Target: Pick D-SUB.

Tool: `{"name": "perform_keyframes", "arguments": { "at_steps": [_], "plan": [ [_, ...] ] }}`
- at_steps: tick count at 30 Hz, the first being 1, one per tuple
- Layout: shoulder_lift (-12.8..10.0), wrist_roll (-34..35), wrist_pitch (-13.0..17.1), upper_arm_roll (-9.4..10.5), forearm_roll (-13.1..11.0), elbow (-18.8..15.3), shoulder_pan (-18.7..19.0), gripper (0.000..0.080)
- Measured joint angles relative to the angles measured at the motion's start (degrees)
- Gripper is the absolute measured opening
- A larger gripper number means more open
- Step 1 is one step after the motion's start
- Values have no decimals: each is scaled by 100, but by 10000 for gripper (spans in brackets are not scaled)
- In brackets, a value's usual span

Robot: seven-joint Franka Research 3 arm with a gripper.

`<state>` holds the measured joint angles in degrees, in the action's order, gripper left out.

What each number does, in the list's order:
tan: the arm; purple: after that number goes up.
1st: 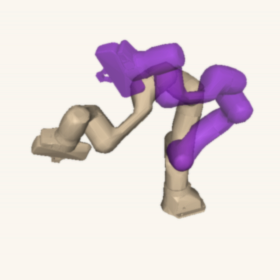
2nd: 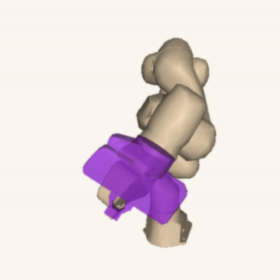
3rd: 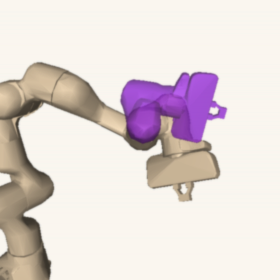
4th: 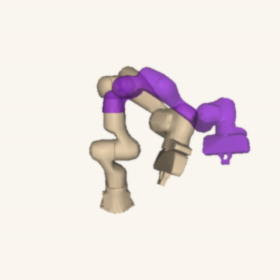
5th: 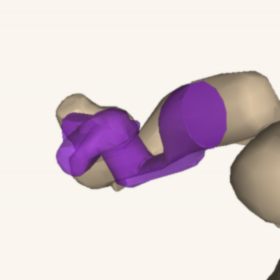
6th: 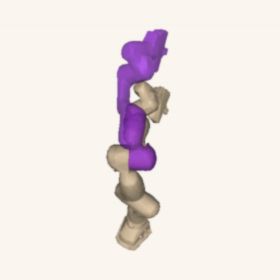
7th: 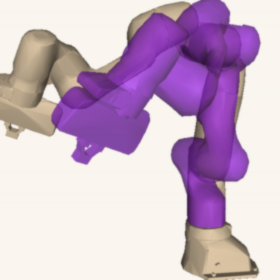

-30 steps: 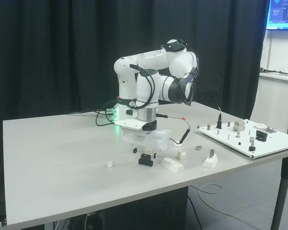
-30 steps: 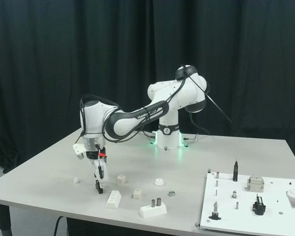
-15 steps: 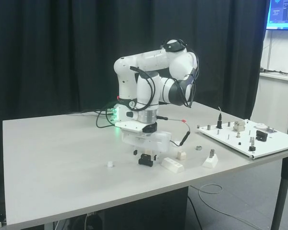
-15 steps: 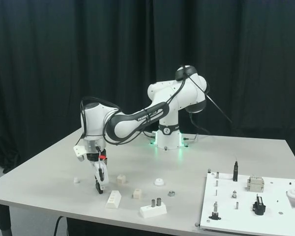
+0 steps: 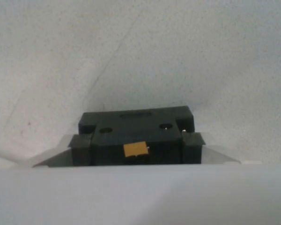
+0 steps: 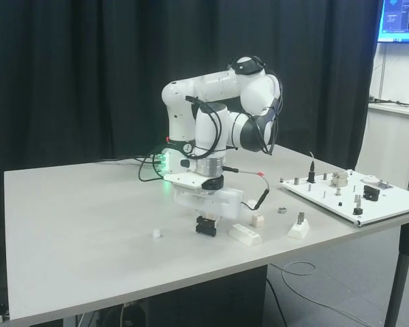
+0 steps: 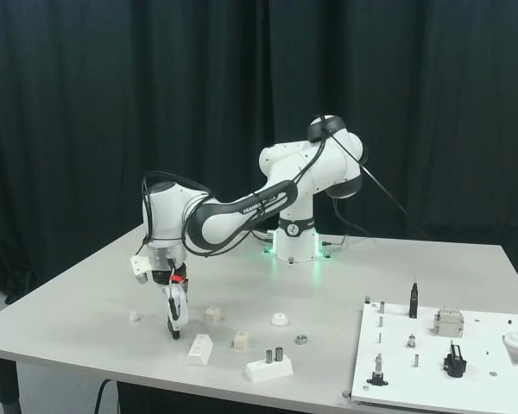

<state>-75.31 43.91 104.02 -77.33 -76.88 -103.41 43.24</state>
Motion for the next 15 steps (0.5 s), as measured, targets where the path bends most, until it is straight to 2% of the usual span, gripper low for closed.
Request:
{"name": "perform_keyframes", "arguments": {
  "at_steps": [5, 15],
  "plan": [
    [21, 45, -27, -76, 0, 28, 19, 384],
    [33, 141, -423, -478, 0, 102, 169, 387]
  ]
}}
